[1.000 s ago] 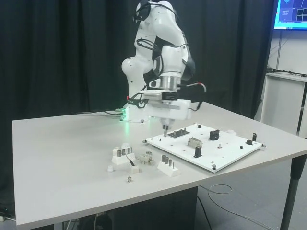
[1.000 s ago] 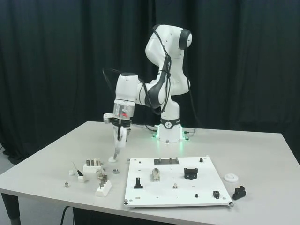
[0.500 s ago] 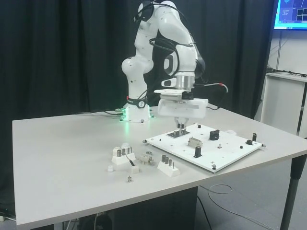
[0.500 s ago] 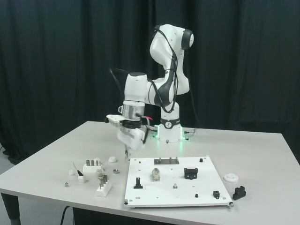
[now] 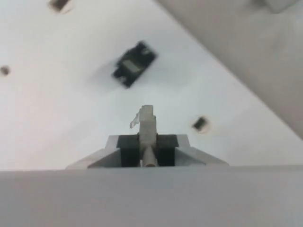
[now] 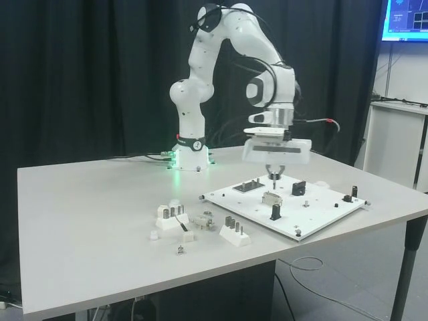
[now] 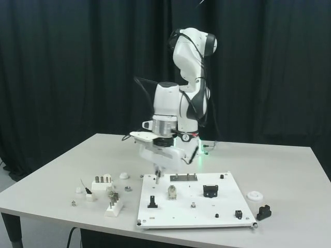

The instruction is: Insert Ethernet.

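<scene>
Gripper (image 5: 147, 158) clamps small clear-tabbed Ethernet plug (image 5: 146, 124) upright.

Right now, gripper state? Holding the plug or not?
Gripper: closed on the Ethernet plug, hanging above the white board, not yet in a socket.

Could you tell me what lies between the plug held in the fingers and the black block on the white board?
Nothing lies there: the wrist view shows only bare white board between the plug and the black block.
</scene>
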